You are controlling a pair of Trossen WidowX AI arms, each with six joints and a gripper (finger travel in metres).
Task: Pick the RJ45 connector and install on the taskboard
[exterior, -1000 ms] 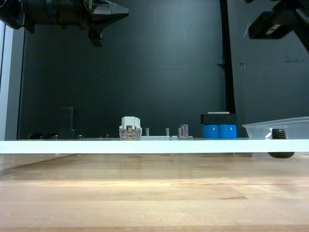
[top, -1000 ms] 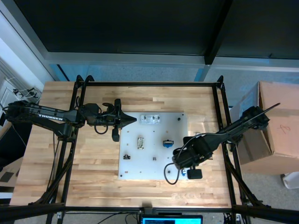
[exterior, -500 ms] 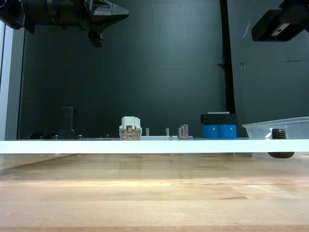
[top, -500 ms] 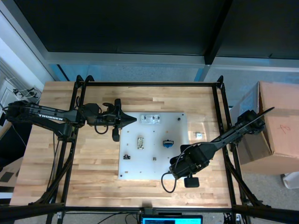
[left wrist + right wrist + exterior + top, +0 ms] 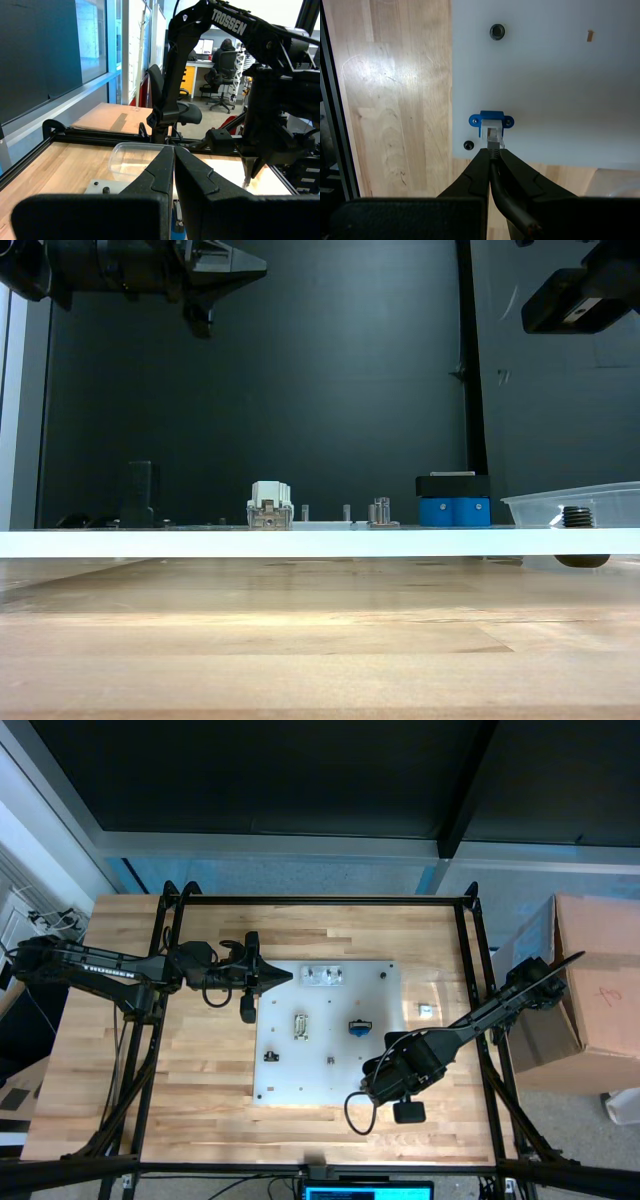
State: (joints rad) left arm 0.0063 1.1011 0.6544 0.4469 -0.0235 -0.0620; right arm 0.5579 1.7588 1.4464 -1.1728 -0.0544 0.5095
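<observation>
butcher-block table (image 5: 200,1060) inside a black frame, dark wall behind, cardboard box (image 5: 590,990) at the right edge of the high view. at the centre of that view, lying flat, a white task board (image 5: 300,1080). just off the board's upper left corner, raised well above the table, the left gripper (image 5: 280,977), fingers pressed flat against each other, pointing toward the right of the frame. over the board's lower right edge, the right gripper (image 5: 492,150), clenched on the rj45 connector (image 5: 493,136), with the black cable (image 5: 507,210) trailing back between the fingers. connector held in the air, clear of its seat, plug tip aimed down at the blue socket mount (image 5: 491,120) on the board. in the low view, right arm at the upper right, high over the board; blue mount right of centre on the board, near a clear plastic tray (image 5: 600,502) at the right edge.
</observation>
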